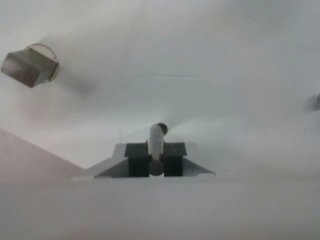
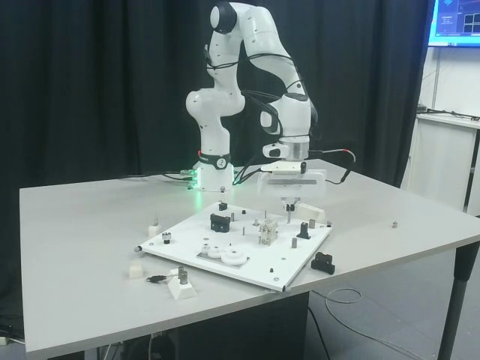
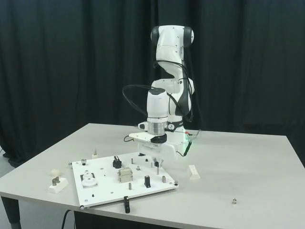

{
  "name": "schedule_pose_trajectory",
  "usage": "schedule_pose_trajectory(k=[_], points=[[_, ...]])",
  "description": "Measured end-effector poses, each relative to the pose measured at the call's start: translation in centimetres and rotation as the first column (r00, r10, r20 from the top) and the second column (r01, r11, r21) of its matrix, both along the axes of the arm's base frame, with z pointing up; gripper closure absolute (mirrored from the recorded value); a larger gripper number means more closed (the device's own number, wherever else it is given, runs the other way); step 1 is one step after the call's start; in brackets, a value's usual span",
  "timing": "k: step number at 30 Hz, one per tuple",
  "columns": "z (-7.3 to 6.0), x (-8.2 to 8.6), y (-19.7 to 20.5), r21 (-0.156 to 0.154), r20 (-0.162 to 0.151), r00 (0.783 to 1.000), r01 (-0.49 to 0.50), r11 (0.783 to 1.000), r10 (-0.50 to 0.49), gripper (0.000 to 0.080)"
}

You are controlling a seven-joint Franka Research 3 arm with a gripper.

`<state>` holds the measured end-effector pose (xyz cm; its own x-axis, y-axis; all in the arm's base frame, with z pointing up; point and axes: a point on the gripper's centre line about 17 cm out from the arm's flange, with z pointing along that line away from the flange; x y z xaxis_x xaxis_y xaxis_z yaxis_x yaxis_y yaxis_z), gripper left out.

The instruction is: Insert round peg 2.

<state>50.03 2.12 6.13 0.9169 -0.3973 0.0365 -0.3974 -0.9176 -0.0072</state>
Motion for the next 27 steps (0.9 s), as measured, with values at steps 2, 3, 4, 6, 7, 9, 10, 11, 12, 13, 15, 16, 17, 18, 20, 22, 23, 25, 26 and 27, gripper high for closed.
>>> schedule_pose_trajectory(k=[2, 3, 4, 6, 7, 9, 10, 11, 12, 13, 15, 16, 17, 18, 20, 22, 23, 25, 26, 27], points=[[0.0, 0.02, -0.01, 0.0, 0.001, 1.0, 0.0, 1.0, 0.0, 0.0746], [0.01, 0.03, -0.03, 0.0, 0.001, 1.0, 0.0, 1.0, 0.0, 0.0746], [0.01, 0.04, -0.05, 0.0, 0.001, 1.0, 0.0, 1.0, 0.0, 0.0746], [0.02, 0.07, -0.08, -0.001, 0.002, 1.0, 0.001, 1.0, -0.001, 0.0746], [0.02, 0.08, -0.1, -0.001, 0.003, 1.0, 0.001, 1.0, -0.001, 0.0746], [0.04, 0.12, -0.14, -0.001, 0.004, 1.0, 0.002, 1.0, -0.002, 0.0746], [0.04, 0.14, -0.16, -0.001, 0.005, 1.0, 0.002, 1.0, -0.002, 0.0746], [0.05, 0.17, -0.19, -0.001, 0.006, 1.0, 0.002, 1.0, -0.002, 0.0746], [0.04, 0.21, -0.22, -0.001, 0.008, 1.0, 0.003, 1.0, -0.003, 0.0746], [0.04, 0.24, -0.25, -0.001, 0.009, 1.0, 0.003, 1.0, -0.003, 0.0746], [0.03, 0.28, -0.3, -0.002, 0.011, 1.0, 0.004, 1.0, -0.004, 0.0746], [0.02, 0.3, -0.33, -0.002, 0.012, 1.0, 0.005, 1.0, -0.005, 0.0746], [0.02, 0.31, -0.35, -0.002, 0.012, 1.0, 0.005, 1.0, -0.005, 0.0746], [0.02, 0.32, -0.37, -0.002, 0.013, 1.0, 0.005, 1.0, -0.005, 0.0746], [0.01, 0.34, -0.4, -0.002, 0.014, 1.0, 0.006, 1.0, -0.006, 0.0746], [0.01, 0.35, -0.44, -0.002, 0.014, 1.0, 0.007, 1.0, -0.007, 0.0746], [0.01, 0.35, -0.45, -0.002, 0.014, 1.0, 0.007, 1.0, -0.007, 0.0746], [0.01, 0.35, -0.46, -0.002, 0.014, 1.0, 0.007, 1.0, -0.007, 0.0746], [0.01, 0.35, -0.45, -0.002, 0.014, 1.0, 0.007, 1.0, -0.007, 0.0746], [0.01, 0.34, -0.45, -0.002, 0.014, 1.0, 0.007, 1.0, -0.007, 0.0746]])
